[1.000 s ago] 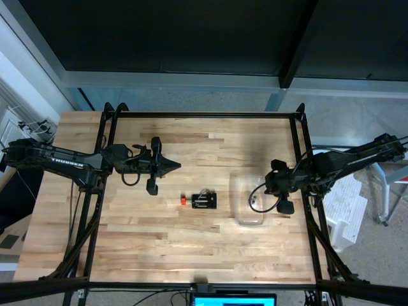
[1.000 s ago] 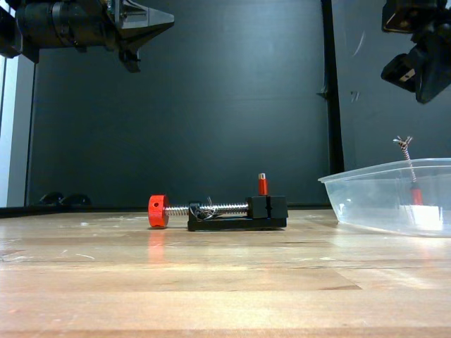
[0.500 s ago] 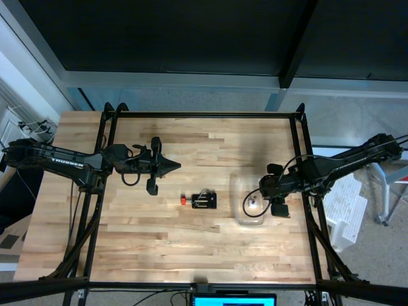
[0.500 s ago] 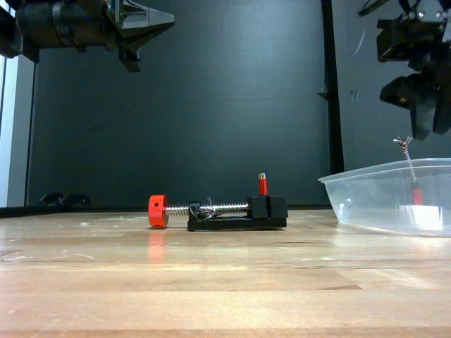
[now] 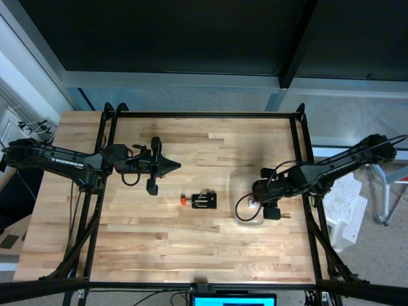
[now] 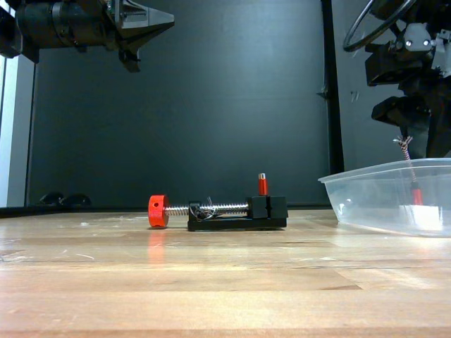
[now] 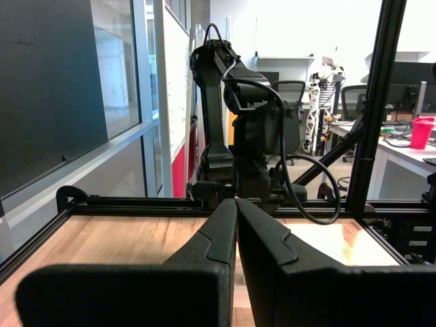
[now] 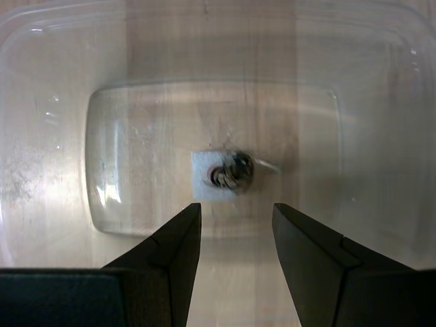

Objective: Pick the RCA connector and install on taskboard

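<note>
Right gripper [image 8: 235, 212] has dropped over the clear tray [image 8: 381, 61], fingers spread; straddle the RCA connector [image 8: 235, 169] before closing. Left gripper [image 7: 236, 202] hangs parked high, fingers pressed together.

Reads TROSSEN on the left arm [image 5: 64, 162], out at nine o'clock over the worktop [image 5: 191, 242] in the high view. Printed in pale capitals, running lengthwise along the dark link.

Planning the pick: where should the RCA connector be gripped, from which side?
The RCA connector stands on end in the tray: probably grip its body from straight above. The right gripper hangs open over it; left gripper parked shut at left.
</note>
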Tool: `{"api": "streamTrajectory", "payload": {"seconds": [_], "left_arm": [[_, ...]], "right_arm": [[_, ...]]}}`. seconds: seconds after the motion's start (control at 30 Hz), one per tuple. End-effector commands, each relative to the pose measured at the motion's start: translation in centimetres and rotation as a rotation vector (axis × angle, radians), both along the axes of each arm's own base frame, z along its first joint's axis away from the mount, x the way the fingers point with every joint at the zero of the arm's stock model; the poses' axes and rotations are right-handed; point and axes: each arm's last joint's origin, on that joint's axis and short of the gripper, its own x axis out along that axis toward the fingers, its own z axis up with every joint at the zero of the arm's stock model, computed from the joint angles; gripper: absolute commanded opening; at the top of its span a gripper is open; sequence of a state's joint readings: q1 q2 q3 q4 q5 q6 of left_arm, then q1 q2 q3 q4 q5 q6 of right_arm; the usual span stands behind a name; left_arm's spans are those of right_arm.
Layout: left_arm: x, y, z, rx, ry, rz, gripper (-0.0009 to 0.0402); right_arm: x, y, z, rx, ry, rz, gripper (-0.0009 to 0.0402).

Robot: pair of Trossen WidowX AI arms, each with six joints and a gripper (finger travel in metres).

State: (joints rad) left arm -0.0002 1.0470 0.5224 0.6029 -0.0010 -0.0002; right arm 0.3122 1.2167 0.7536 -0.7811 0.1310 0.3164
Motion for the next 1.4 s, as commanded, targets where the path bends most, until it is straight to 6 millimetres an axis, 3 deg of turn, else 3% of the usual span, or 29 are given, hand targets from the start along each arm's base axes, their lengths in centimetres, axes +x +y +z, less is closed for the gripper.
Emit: {"api": "streamTrajectory", "payload": {"seconds": [0.03,0.5,0.9,1.4], "left_arm": [[0.0,0.0,0.0,0.000,0.000,0.000,0.0000],[0.0,0.0,0.0,0.000,0.000,0.000,0.0000],[0.0,0.0,0.0,0.000,0.000,0.000,0.0000],[0.0,0.0,0.0,0.000,0.000,0.000,0.0000]], "right_arm": [[0.4,0.1,-0.4,-0.002,0.008,0.000,0.0145],[1.7,0.6,-2.0,-0.011,0.038,0.002,0.0183],[2.3,0.8,-2.9,-0.016,0.051,0.004,0.0182],[2.2,0.8,-3.2,-0.019,0.054,0.009,0.0149]]}}
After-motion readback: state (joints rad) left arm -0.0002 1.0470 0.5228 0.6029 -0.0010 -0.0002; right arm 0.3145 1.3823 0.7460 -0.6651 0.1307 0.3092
